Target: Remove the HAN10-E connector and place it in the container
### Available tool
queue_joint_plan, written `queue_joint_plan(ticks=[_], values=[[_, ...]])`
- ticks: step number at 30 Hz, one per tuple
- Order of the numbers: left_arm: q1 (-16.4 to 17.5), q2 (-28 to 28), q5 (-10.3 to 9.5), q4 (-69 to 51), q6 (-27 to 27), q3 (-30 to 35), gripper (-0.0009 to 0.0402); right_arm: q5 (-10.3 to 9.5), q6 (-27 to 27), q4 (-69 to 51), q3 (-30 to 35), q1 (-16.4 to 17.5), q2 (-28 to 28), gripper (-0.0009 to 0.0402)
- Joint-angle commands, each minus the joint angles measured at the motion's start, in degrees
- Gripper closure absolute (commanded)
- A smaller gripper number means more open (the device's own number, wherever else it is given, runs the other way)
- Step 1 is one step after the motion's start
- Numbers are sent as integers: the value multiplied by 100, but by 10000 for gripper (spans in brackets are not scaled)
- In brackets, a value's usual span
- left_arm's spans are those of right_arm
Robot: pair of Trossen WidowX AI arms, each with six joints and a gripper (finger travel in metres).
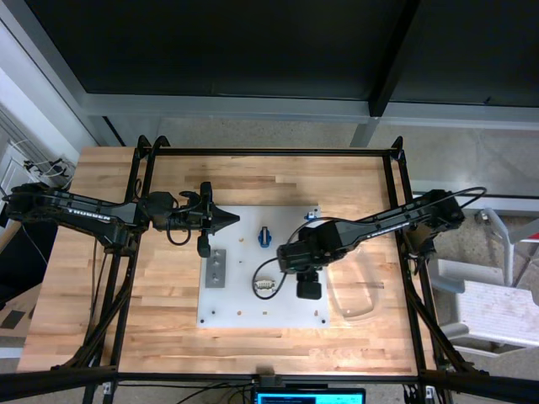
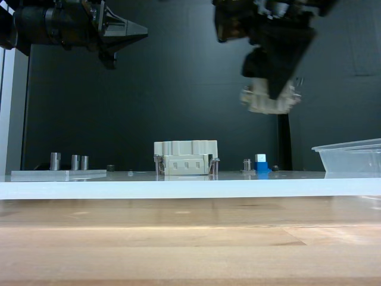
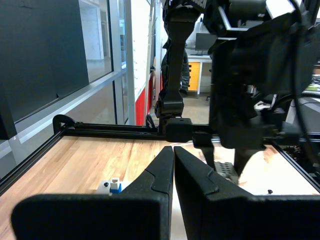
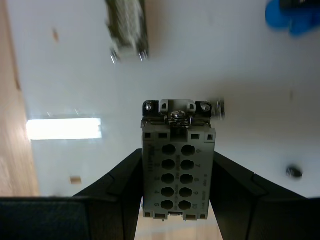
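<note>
Low view, upper right of the frame: the small beige-grey rectangular HAN10-E connector (image 2: 268, 101) is held well clear of the flat white task board (image 2: 178, 186) by the right gripper (image 2: 275, 88). In the right wrist view the black jaws are closed against the connector's two long flanks, and its ten-hole face is turned to the camera. The clear rectangular plastic container (image 2: 350, 156) is seen at the right edge of the low view, lower than the connector and off to its side. In the high view the right gripper is placed over the board's right part, just beside the tub rather than above it. A matching beige housing (image 2: 186, 158) is left on the board at centre frame, and a small blue upright part (image 2: 261, 165) is seen to the right of it.

The left gripper (image 1: 226, 220) is parked left of centre in the high view, near the board's far-left corner, with its pointed jaws closed on nothing.

Several failures are judged possible. The connector is gripped on smooth sides only, so it could be twisted or lost by a jerky traverse. If release is made too soon, the part would be dropped onto the board or bounced off the tub's rim. If the descent is made too low or too near the wall, the light tub could be pushed or tipped.
</note>
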Motion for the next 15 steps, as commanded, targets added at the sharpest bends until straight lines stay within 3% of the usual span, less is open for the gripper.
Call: queue_joint_plan(ticks=[1, 15], values=[[2, 2, 0, 2, 0, 0, 393, 0, 214, 31, -420, 7, -304, 365], [2, 0, 0, 0, 0, 0, 393, 4, 741, 157, -1707, 59, -1244, 366]])
